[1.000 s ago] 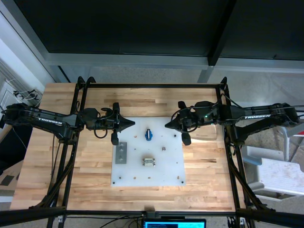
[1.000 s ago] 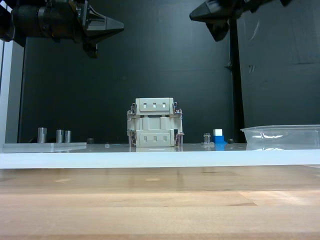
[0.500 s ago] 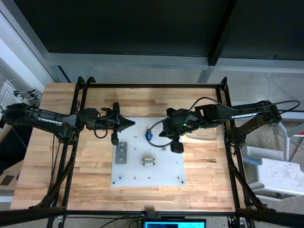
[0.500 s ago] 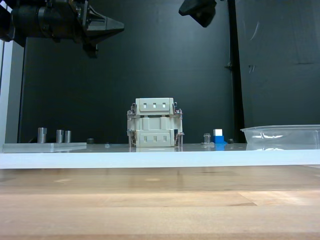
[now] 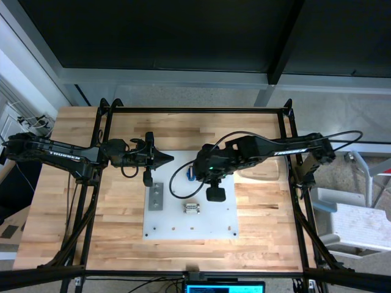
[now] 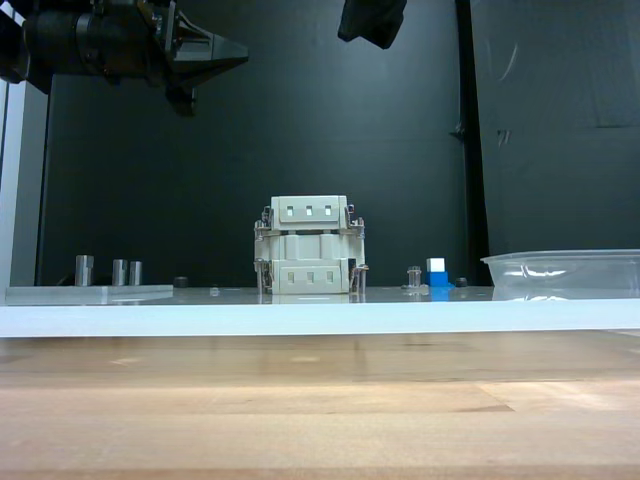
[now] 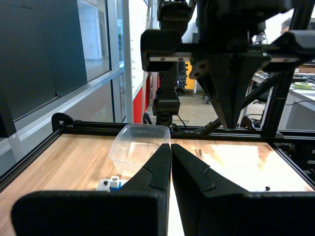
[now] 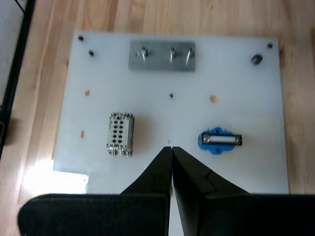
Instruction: Remove the HAN10-E connector and place it in the container
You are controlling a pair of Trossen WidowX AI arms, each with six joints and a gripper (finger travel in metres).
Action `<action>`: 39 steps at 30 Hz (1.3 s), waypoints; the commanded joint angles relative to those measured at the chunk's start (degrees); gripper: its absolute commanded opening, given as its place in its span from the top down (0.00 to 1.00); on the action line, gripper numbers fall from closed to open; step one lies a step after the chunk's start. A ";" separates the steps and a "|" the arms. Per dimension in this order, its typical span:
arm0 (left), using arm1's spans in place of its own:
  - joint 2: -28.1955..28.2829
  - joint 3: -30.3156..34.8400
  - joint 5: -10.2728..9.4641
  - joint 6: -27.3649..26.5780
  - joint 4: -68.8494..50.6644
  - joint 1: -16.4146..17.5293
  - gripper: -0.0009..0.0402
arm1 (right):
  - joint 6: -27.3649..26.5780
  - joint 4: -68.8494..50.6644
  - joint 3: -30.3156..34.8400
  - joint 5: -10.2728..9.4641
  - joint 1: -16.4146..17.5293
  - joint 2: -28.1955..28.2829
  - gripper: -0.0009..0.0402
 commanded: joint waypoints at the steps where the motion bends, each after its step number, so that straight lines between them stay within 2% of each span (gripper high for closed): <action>1: 0.00 0.02 0.02 0.02 0.02 0.02 0.98 | 1.16 -3.34 3.65 0.00 0.37 3.13 0.98; 13: 0.00 0.02 0.02 0.02 0.02 0.00 0.98 | 6.45 -15.08 16.68 -0.04 2.47 14.25 0.98; 22: 0.00 0.02 0.02 0.02 0.02 0.02 0.98 | 6.47 -17.03 22.25 -0.26 4.33 19.89 0.96; 26: 0.00 0.02 0.02 0.02 0.02 0.02 0.98 | 6.47 -16.98 23.96 -1.14 5.03 22.10 0.88; 39: 0.00 0.02 0.02 0.02 0.04 0.02 0.98 | 6.80 -15.54 24.28 -1.11 6.56 25.03 0.52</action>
